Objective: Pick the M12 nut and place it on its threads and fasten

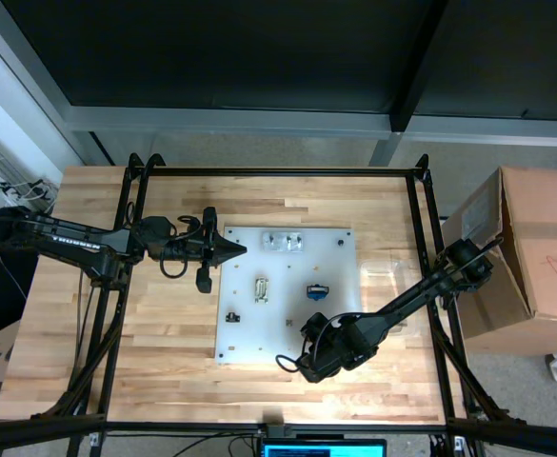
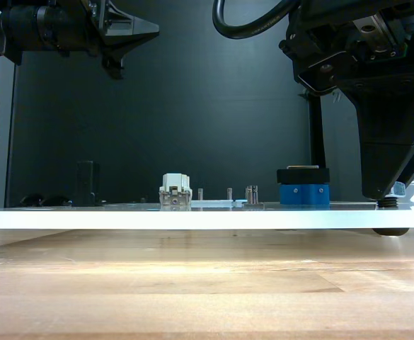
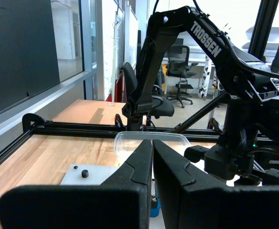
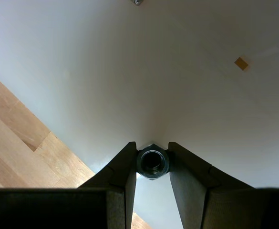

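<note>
My right gripper (image 4: 152,153) is shut on the small silver nut (image 4: 152,162), which sits flat between the fingers just above the white board (image 4: 187,86). In the high view the right gripper (image 1: 318,360) hangs over the board's (image 1: 249,333) near right edge. At table height its tip (image 2: 386,198) stands right on top of the short ribbed stud (image 2: 388,205). I cannot tell whether the nut is on its stud or just over it. My left gripper (image 1: 240,249) hovers high over the board's left edge, shut and holding nothing (image 3: 152,152).
On the board stand a blue block with a black cap (image 2: 303,185), a white connector (image 2: 175,190) and a small black post (image 3: 84,173). A clear tray (image 1: 385,271) lies right of the board. A cardboard box (image 1: 526,248) stands beyond the black frame rail.
</note>
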`<control>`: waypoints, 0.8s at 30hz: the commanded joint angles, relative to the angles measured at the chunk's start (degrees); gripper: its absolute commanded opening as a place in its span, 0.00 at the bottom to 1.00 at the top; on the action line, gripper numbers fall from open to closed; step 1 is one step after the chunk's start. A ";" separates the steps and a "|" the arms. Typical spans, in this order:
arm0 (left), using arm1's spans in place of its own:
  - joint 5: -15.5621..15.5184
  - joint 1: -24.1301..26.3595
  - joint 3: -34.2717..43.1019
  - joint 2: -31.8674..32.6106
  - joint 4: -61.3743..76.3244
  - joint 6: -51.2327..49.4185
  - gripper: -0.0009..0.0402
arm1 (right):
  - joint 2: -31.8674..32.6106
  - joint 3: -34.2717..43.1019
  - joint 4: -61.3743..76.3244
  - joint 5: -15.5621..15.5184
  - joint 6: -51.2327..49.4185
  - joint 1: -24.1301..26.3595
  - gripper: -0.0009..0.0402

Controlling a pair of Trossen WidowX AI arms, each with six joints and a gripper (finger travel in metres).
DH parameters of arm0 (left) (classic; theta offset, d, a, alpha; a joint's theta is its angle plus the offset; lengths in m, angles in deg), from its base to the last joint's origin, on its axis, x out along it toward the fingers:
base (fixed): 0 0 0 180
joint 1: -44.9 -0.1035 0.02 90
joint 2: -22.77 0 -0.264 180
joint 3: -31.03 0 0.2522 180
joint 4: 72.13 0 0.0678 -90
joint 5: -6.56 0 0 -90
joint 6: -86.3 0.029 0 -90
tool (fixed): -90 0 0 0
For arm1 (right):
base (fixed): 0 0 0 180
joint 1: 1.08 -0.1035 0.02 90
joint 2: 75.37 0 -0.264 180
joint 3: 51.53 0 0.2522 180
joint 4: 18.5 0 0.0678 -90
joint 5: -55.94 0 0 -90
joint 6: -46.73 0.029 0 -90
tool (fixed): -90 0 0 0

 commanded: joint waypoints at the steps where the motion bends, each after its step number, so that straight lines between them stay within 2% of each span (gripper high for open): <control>1: 0.02 0.00 0.00 0.02 0.00 0.02 0.02 | -0.07 0.39 -0.61 0.02 -0.59 0.02 0.10; 15: 0.02 0.00 0.00 0.02 -0.02 0.02 0.02 | -0.44 0.39 -0.66 -0.96 -0.94 0.02 0.49; 20: 0.02 0.00 0.00 0.02 0.00 0.02 0.02 | -1.36 0.42 -0.55 -0.87 -2.19 0.04 0.58; 24: 0.02 -0.02 0.00 0.00 -0.02 0.02 0.02 | -2.32 0.42 -0.39 -0.66 -3.04 0.24 0.61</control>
